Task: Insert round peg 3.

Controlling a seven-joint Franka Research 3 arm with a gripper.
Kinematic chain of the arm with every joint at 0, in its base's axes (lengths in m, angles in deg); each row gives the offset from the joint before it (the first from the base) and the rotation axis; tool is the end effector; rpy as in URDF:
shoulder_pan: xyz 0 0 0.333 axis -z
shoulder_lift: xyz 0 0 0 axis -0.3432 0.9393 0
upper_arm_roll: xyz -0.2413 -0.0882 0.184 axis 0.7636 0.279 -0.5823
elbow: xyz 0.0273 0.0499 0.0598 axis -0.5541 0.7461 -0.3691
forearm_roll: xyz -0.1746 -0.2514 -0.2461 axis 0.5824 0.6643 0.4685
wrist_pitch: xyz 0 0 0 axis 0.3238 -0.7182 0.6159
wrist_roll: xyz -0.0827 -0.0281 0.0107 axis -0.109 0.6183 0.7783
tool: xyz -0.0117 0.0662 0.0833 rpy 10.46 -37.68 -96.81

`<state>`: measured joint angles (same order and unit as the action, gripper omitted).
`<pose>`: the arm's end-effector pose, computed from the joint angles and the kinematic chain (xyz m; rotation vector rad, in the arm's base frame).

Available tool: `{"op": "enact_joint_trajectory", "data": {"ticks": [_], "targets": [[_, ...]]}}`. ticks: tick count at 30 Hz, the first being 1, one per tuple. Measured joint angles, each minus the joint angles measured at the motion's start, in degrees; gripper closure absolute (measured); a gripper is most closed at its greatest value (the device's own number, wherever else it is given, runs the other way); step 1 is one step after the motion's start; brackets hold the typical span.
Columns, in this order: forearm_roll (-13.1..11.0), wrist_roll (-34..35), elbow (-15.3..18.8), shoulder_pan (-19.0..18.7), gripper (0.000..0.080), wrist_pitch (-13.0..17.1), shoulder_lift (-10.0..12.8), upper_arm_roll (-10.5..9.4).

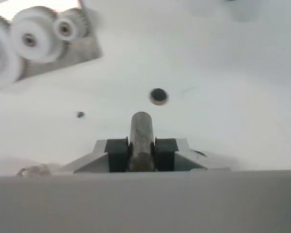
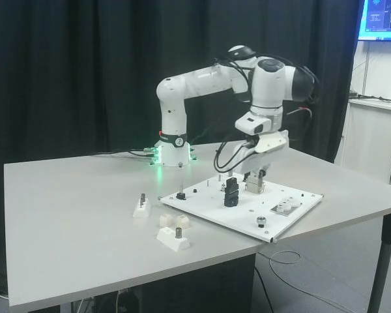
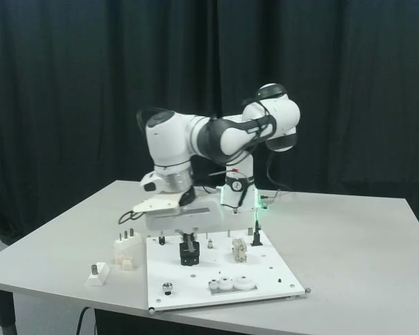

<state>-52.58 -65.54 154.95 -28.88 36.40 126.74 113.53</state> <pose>0.6713 -0.0277 0.3137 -2.9188 0.9514 0.2828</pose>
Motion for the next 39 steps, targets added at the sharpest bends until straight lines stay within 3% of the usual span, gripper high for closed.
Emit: {"op": "enact_joint_trajectory", "data": {"ticks": [25,31,39], "targets": [[-0.46,7.76,17.25,-22.1,0.0692,12.15,0.11,-0.25],[-0.46,10.08,19.26,-25.31,0.0692,14.41,0.09,-0.85],[-0.46,13.79,19.97,-27.62,0.0692,14.87,-0.08,-2.01]]}}
